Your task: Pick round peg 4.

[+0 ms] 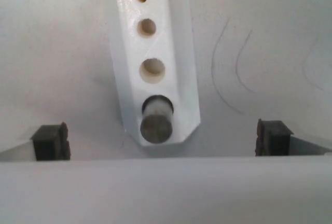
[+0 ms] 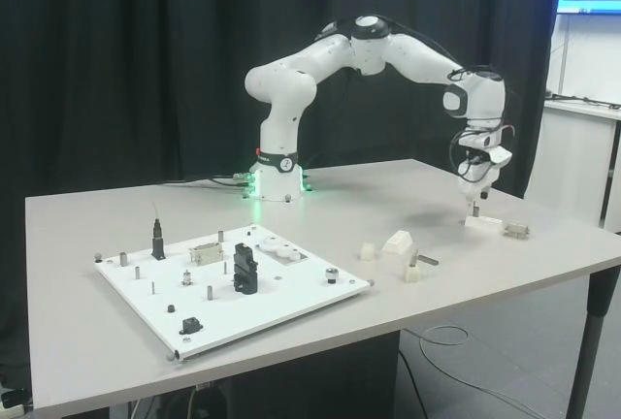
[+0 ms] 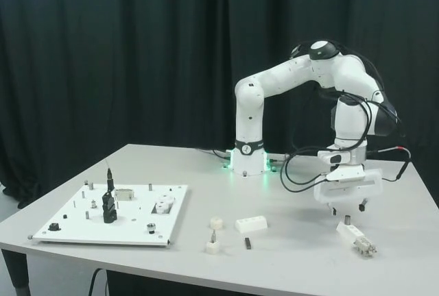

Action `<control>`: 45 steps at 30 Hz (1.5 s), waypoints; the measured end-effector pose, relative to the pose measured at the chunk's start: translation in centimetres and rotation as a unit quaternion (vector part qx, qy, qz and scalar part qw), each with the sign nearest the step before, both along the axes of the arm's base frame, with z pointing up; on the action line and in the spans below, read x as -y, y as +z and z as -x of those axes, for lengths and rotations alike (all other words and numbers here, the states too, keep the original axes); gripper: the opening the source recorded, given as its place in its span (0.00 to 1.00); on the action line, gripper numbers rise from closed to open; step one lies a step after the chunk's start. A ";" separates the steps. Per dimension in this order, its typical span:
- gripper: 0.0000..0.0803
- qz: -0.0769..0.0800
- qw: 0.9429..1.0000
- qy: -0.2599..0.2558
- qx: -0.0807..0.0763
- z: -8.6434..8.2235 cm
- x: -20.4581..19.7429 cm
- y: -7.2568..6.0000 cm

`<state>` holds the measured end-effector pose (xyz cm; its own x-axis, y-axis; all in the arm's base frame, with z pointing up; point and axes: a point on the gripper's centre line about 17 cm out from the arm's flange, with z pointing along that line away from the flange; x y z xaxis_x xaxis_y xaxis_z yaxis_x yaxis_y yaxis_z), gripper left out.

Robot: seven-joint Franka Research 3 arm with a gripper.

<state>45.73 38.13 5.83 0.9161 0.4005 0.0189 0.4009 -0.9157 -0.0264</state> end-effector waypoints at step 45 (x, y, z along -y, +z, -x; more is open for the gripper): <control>0.86 0.014 1.000 0.014 0.013 1.1 -0.7 -3.6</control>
